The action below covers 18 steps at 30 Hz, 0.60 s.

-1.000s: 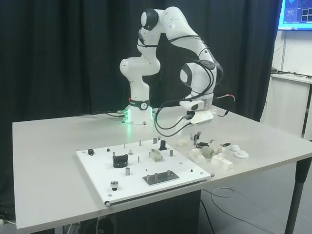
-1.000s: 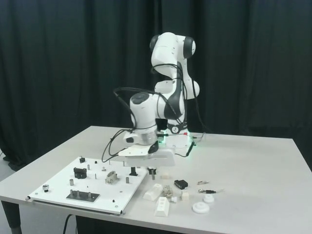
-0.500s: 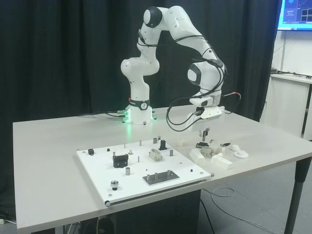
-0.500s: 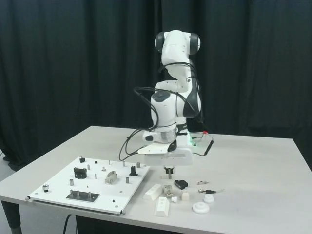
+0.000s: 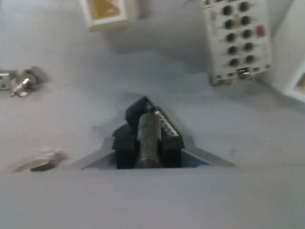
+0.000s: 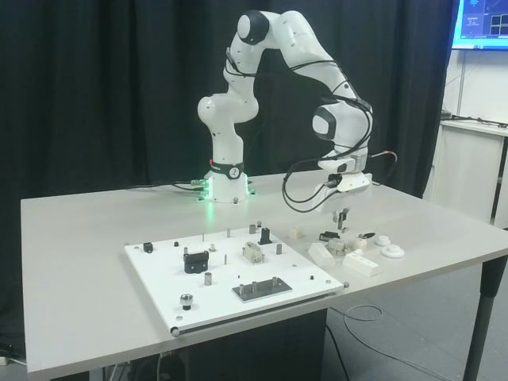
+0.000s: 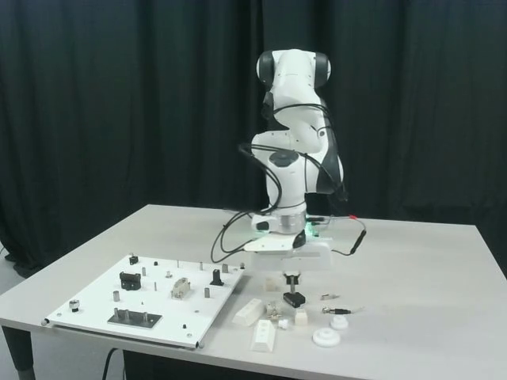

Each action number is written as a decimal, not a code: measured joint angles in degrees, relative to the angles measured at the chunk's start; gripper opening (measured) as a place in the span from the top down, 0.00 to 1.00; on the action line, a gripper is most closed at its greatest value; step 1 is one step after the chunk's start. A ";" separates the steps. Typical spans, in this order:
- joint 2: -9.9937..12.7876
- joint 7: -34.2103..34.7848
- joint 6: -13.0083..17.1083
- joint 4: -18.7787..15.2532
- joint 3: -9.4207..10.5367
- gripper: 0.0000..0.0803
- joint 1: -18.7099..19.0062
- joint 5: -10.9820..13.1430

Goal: Place round peg 3.

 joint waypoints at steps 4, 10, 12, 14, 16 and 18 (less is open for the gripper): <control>0.00 0.29 1.11 -0.70 0.07 0.86 1.13 0.00; -0.01 1.15 3.41 -1.85 0.16 0.86 2.87 0.00; -0.01 1.46 4.13 -2.14 0.16 0.86 3.40 0.00; -0.01 1.70 4.77 -2.45 0.17 0.86 3.88 0.00; -0.01 1.92 5.54 -2.81 0.17 0.86 4.31 0.00; -0.01 2.04 6.38 -3.20 0.17 0.86 4.66 -0.03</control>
